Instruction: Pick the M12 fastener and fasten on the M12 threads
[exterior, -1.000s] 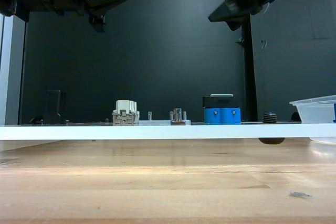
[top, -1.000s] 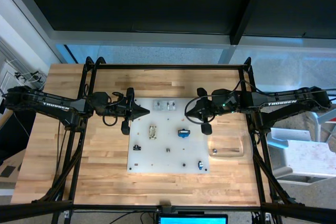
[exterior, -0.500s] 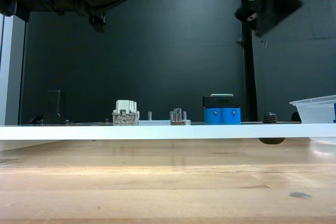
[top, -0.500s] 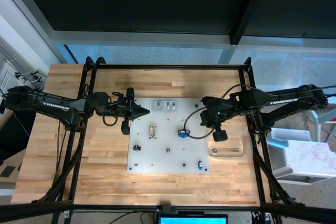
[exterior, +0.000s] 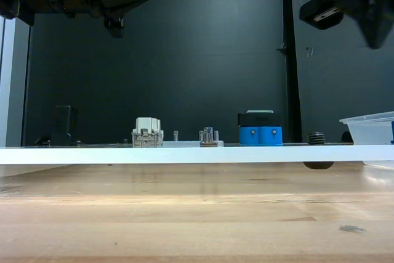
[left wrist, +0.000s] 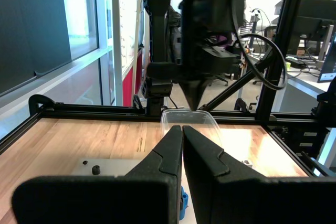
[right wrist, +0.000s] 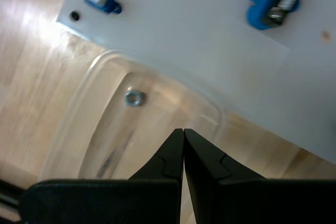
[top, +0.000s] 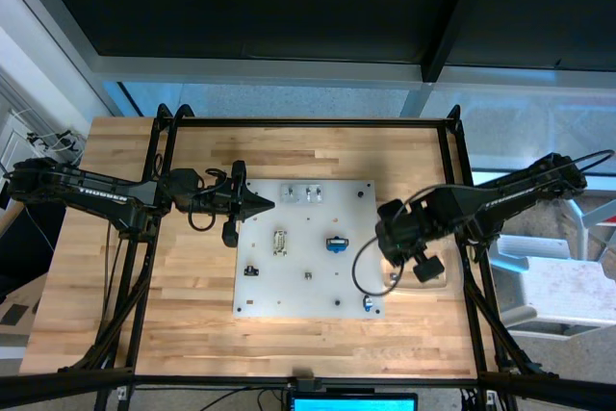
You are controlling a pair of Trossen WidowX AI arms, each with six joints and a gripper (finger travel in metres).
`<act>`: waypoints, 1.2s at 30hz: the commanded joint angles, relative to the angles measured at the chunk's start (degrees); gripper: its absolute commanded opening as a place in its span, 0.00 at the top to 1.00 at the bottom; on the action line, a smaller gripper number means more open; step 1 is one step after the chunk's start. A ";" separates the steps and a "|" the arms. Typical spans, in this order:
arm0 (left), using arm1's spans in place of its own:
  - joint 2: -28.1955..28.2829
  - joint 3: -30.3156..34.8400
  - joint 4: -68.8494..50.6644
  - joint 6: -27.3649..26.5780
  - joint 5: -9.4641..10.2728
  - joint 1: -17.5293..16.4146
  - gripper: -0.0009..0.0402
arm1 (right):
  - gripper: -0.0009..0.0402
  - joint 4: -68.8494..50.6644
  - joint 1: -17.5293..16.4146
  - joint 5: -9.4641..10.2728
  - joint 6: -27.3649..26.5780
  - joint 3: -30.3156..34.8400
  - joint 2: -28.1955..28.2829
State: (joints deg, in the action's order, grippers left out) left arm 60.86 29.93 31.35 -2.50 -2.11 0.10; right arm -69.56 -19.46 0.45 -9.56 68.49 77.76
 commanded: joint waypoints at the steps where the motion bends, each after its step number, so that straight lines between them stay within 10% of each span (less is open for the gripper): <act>1: 0.00 0.02 0.00 0.02 -0.02 0.00 0.98 | 0.98 -0.31 -2.54 0.09 0.07 -0.02 1.18; 36: 0.00 0.02 0.00 0.02 -0.02 -0.02 0.98 | 0.55 9.14 -8.35 -0.92 0.07 -8.48 10.60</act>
State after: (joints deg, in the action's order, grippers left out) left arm 60.86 29.95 31.35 -2.50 -2.13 0.10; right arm -60.77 -27.81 -0.45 -9.45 60.16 87.94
